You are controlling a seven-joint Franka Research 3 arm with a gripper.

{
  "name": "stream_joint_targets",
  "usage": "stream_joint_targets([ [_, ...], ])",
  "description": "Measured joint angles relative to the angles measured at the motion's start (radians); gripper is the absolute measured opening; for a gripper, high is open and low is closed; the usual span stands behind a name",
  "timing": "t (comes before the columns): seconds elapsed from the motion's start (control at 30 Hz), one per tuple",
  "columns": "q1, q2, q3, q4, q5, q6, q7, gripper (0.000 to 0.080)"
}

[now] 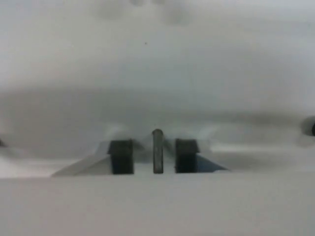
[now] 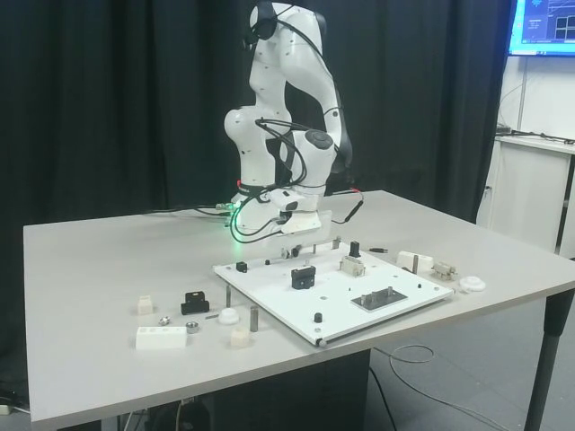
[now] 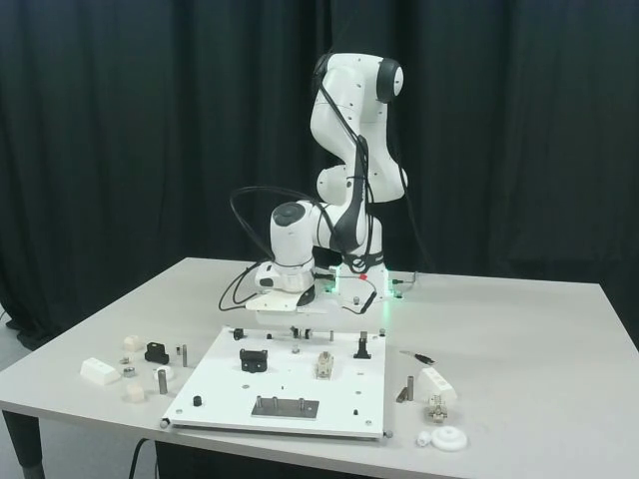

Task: Remove round peg 1.

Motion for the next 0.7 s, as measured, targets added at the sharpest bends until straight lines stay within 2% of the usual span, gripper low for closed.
stream_joint_targets([
  [0.23, -0.007, 0.0, 0.002, 0.001, -0.007, 0.003, 0.0, 0.0196],
  [0.27, -0.008, 0.0, 0.003, 0.001, -0.007, 0.003, 0.0, 0.0057],
  [0.3, -0.01, 0.0, 0.005, 0.001, -0.007, 0.003, 0.0, 0.0036],
  [0.7, -0.015, -0.002, 0.009, 0.002, -0.007, -0.002, 0.0, 0.0037],
])
